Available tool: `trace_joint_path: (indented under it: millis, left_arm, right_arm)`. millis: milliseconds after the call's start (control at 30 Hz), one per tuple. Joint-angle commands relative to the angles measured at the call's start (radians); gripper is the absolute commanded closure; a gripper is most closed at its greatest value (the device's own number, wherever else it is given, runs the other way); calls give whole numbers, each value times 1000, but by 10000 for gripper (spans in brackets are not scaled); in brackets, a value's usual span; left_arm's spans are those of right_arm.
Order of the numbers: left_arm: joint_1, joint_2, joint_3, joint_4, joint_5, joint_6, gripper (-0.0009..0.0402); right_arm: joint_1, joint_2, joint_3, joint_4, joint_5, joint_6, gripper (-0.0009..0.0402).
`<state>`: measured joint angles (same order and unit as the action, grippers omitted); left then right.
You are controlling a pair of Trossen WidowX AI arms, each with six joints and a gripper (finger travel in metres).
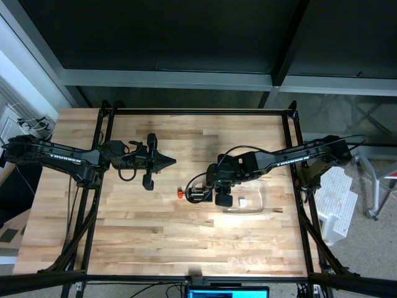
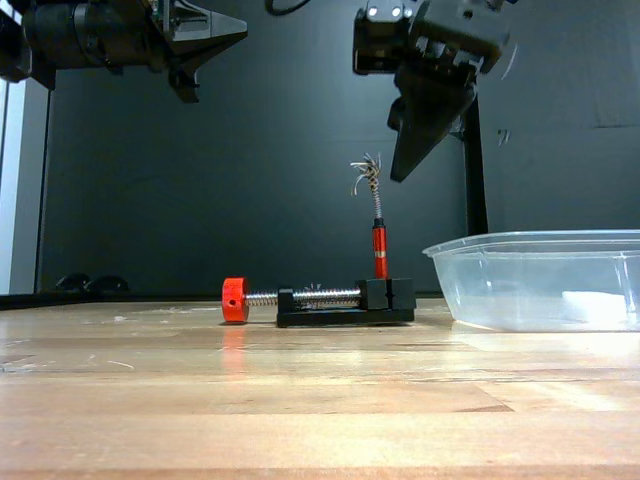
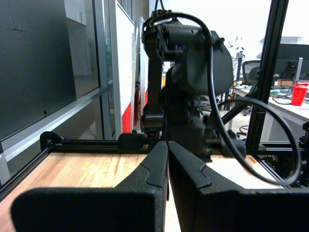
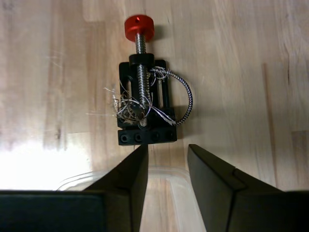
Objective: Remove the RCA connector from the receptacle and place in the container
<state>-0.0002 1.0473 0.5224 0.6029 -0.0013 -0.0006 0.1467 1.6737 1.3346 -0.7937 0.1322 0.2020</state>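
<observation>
The receptacle (image 2: 345, 300) is a small black block with a red-orange knob (image 2: 234, 300), lying on the wooden table. The RCA connector (image 2: 380, 250) stands upright in it, red-bodied, with a frayed braided wire on top. From above, in the right wrist view, the receptacle (image 4: 147, 104) lies just beyond my right gripper (image 4: 167, 154), which is open with nothing between its fingers. That right gripper (image 2: 400, 172) hovers above and slightly right of the connector, apart from it. The clear container (image 2: 520, 290) sits right of the block. My left gripper (image 3: 167, 151) is shut and parked high at left (image 2: 240, 35).
A small white piece (image 2: 590, 305) lies inside the container (image 1: 265, 198). Black frame rails run along the table's left and right sides. The left arm (image 1: 74, 158) stretches over the left half of the table.
</observation>
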Motion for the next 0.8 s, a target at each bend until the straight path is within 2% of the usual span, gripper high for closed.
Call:
trace_joint_path:
  millis: [33, 333, 800]
  left_arm:
    - [0, 0, 0, 0, 0, 0, 393]
    - [0, 0, 0, 0, 0, 0, 393]
    - [0, 0, 0, 0, 0, 0, 393]
  right_arm:
    - [12, 32, -1, 10, 8, 3, 248]
    - [29, 105, -1, 69, 26, 22, 214]
    - [37, 169, -4, 123, 23, 14, 212]
